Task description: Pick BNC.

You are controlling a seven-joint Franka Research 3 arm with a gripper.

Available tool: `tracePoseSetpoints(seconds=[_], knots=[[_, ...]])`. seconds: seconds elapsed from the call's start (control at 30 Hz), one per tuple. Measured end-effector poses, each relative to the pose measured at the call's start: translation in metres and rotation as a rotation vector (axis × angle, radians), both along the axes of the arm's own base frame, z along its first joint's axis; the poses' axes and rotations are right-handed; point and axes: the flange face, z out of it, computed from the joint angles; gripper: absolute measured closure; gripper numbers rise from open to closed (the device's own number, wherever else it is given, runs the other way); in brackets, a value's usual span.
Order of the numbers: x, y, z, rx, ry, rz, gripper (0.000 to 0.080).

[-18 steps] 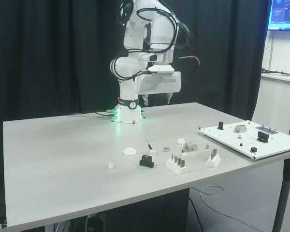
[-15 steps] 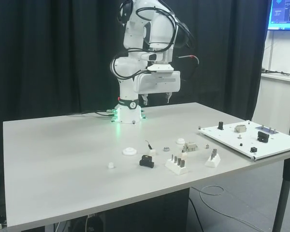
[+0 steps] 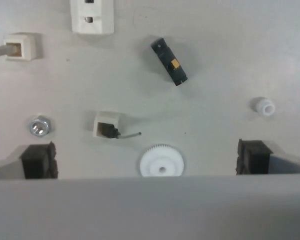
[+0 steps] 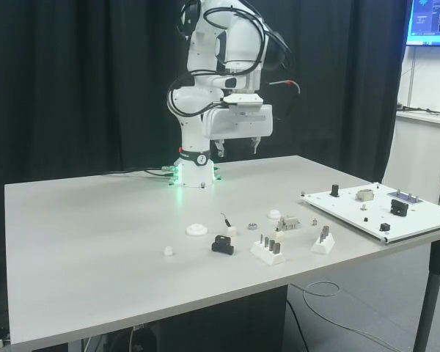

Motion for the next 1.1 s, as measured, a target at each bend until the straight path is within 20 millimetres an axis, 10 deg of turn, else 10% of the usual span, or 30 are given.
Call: tracePoseSetpoints(seconds=[0.63,1.1], knots=[[0.006,0.031,-0.006,0.017,0.007,0.095,0.0003],[0.005,0.089,-0.032,0.059,0.053,0.165,0.0003]])
